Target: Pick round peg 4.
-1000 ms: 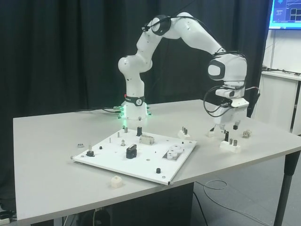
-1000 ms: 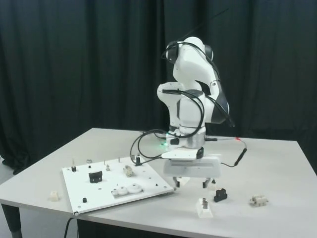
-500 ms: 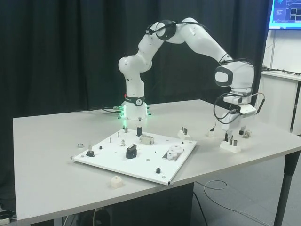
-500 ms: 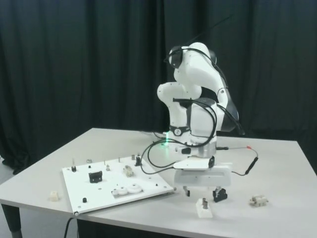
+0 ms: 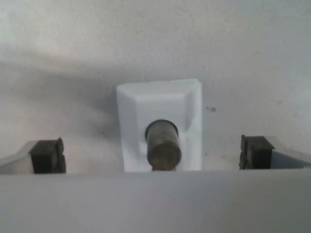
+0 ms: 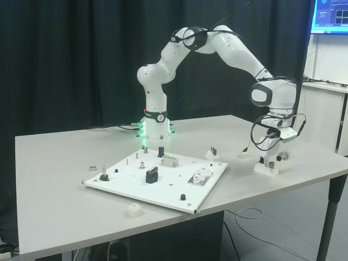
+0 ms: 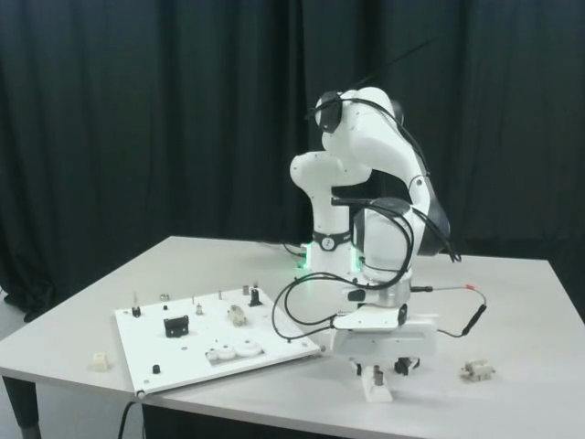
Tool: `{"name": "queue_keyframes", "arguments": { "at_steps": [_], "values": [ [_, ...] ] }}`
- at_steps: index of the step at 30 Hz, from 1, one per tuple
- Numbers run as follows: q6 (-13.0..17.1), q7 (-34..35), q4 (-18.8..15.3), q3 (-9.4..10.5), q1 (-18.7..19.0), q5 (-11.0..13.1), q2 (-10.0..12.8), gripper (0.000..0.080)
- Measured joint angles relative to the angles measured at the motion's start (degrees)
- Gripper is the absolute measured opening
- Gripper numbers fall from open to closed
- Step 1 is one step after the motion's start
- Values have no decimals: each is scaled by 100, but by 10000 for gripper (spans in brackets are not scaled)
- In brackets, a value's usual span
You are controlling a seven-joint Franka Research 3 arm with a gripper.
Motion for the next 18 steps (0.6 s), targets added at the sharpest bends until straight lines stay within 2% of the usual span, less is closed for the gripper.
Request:
{"name": "queue_keyframes", "arguments": {
  "at_steps": [15,16,18],
  "values": [
    [148,71,69,21,14,0,200,800],
    [149,71,75,21,14,0,209,684],
    [150,71,89,20,13,-2,227,684]
  ]
}}
